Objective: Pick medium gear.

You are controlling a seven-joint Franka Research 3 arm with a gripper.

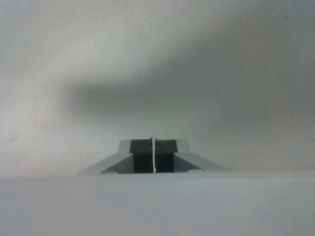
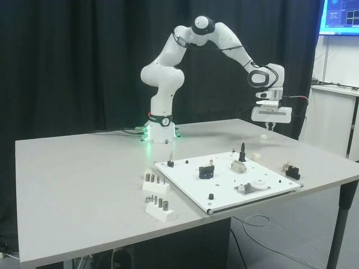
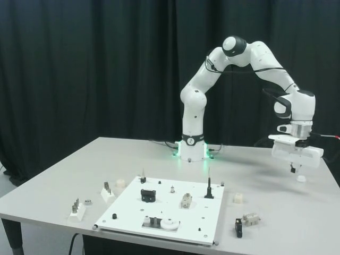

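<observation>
White arm extended toward the far corner of the grey desk (image 2: 78,168), its pincer (image 3: 292,169) clenched with nothing between the fingers, hovering just above a small white gear (image 3: 301,178) lying on the desk, well apart from the white board (image 3: 164,212).

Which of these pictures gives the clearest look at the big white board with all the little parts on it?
The second room view: the white board lies near the camera, its whole top showing. The first room view shows the board too, at a slant. The wrist view misses it, showing only grey table.
</observation>
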